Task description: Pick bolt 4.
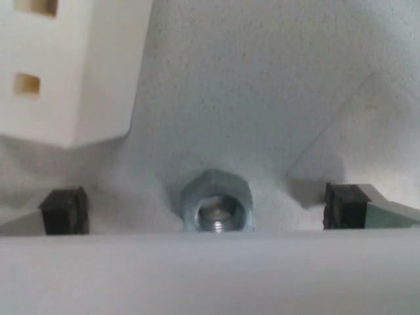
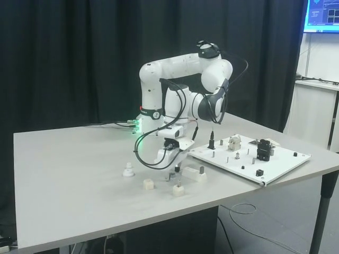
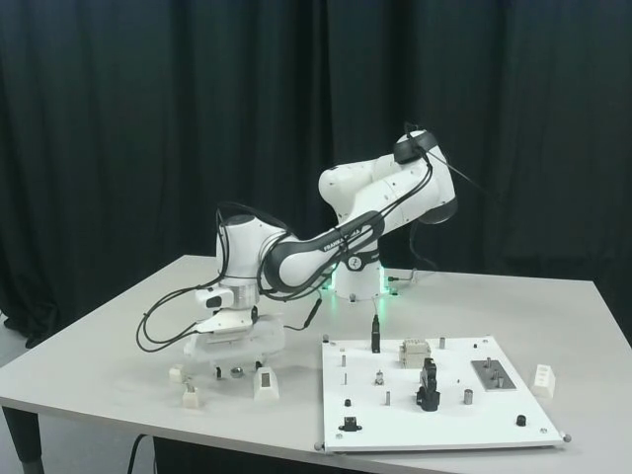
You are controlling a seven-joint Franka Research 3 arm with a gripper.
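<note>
A grey hex-headed bolt [image 1: 216,210] stands upright on the grey table, seen from above in the wrist view. My gripper [image 1: 205,210] is open around it, with one black fingertip [image 1: 64,211] on each side and a wide gap to the bolt. In the first room view the gripper [image 2: 172,172] is low over the table, just above the small bolt [image 2: 171,177]. The second room view shows the gripper [image 3: 235,357] over the same bolt [image 3: 237,371].
A white holder block [image 1: 65,65] stands close to the bolt. Other white holders [image 2: 148,183] [image 2: 178,190] [image 2: 127,171] [image 2: 198,174] sit around it. A white board [image 2: 280,164] with several mounted parts lies beside them.
</note>
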